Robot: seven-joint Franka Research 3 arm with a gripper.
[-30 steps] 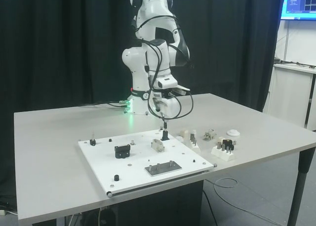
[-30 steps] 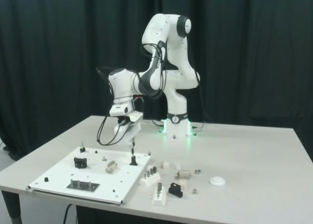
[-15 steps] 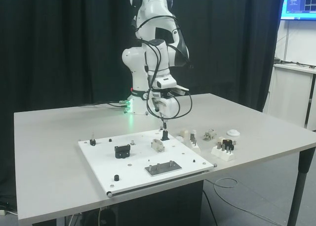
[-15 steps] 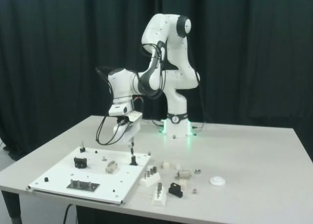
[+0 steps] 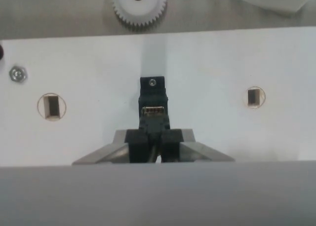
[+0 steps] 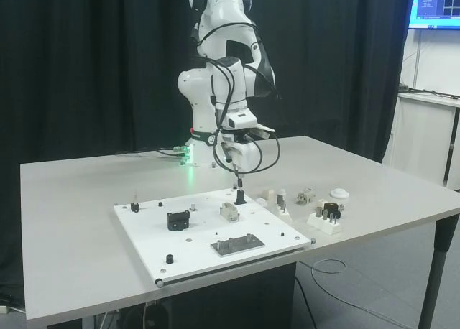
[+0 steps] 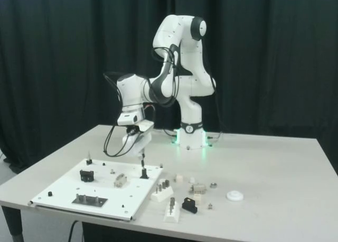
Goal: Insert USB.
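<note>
My gripper (image 5: 153, 137) is shut on a black USB plug (image 5: 153, 118), whose metal end points down at the board. Just beyond the plug's tip, a small black USB socket block (image 5: 153, 85) stands upright on the white board (image 5: 207, 63). In the first room view the gripper (image 6: 238, 172) hangs a short way above the socket block (image 6: 240, 197) near the board's far right corner. The second room view shows that gap too, the gripper (image 7: 141, 155) being over the socket block (image 7: 143, 173). A black cable loops from the plug up to the wrist.
A white gear (image 5: 138, 6) and a small nut (image 5: 18, 74) lie close by. Rectangular holes (image 5: 51, 105) are cut in the board. A black part (image 6: 178, 219) and a grey pegged plate (image 6: 236, 243) sit on the board. White pegged blocks (image 6: 325, 218) stand to its right.
The gripper with the plug has risen slightly above the socket block. Nothing on the table has shifted.
</note>
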